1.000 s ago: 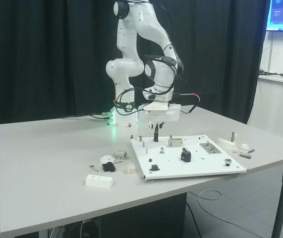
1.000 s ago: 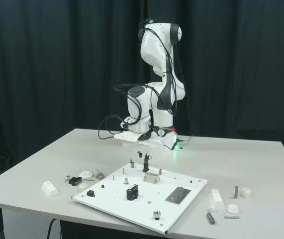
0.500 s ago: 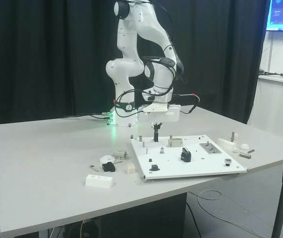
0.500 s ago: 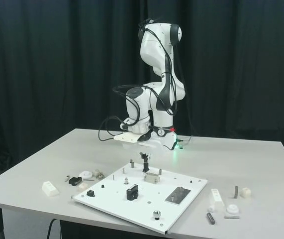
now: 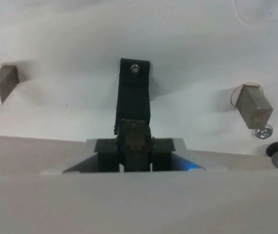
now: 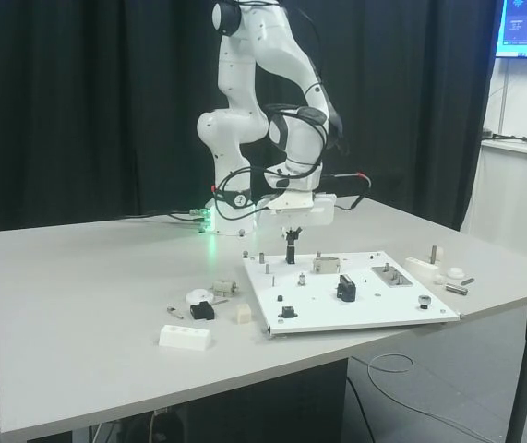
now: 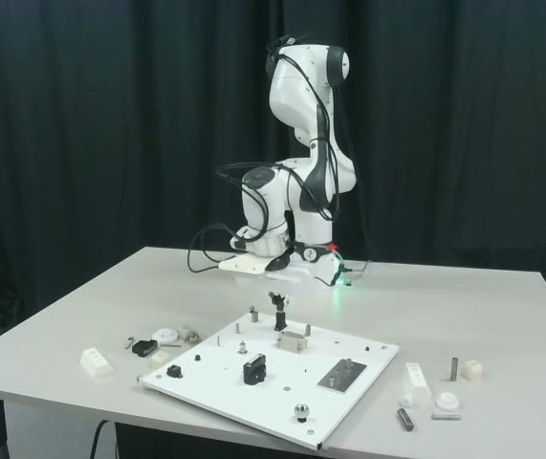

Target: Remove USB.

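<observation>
My gripper (image 6: 291,236) hangs over the far edge of the white board (image 6: 355,309), fingers pointing down. It is shut on the black USB piece (image 6: 291,251), which hangs upright below the fingers. In the second room view the gripper (image 7: 276,298) holds the same USB piece (image 7: 279,315) with its lower end close above the board (image 7: 282,387); I cannot tell whether it touches. From the wrist, the gripper (image 5: 135,146) pinches the narrow black USB piece (image 5: 134,92), which has a small screw at its far end, over the white board (image 5: 80,48).
Two grey posts (image 5: 1,84) (image 5: 253,105) stand on the board either side of the USB piece. A black block (image 6: 345,288) and a metal plate (image 6: 392,275) sit on the board. A white block (image 6: 185,337) and small loose parts lie beside the board; white pieces (image 6: 425,268) lie at its other side.
The arm's wrist has risen a little, carrying the black USB piece up with it. Everything else on the table is unmoved.
</observation>
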Controlling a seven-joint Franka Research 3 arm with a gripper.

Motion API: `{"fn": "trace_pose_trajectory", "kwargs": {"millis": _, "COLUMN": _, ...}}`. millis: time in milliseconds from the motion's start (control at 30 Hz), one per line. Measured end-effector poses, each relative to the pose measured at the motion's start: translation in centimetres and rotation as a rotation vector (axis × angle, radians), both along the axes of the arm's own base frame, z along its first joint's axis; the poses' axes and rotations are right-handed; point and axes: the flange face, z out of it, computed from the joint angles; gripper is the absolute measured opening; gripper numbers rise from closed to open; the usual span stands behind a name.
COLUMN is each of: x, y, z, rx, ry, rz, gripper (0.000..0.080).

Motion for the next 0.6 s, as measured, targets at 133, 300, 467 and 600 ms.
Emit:
{"fn": "trace_pose_trajectory", "kwargs": {"millis": 133, "x": 0.2, "y": -0.1, "z": 0.4, "rx": 0.003, "ry": 0.010, "rz": 0.002, "gripper": 0.0139}}
{"fn": "trace_pose_trajectory", "kwargs": {"millis": 300, "x": 0.6, "y": -0.3, "z": 1.6, "rx": 0.008, "ry": 0.023, "rz": 0.001, "gripper": 0.0139}}
{"fn": "trace_pose_trajectory", "kwargs": {"millis": 467, "x": 0.9, "y": -0.6, "z": 3.4, "rx": 0.014, "ry": 0.030, "rz": -0.005, "gripper": 0.0139}}
{"fn": "trace_pose_trajectory", "kwargs": {"millis": 600, "x": 1.0, "y": -0.9, "z": 4.7, "rx": 0.007, "ry": 0.030, "rz": -0.017, "gripper": 0.0139}}
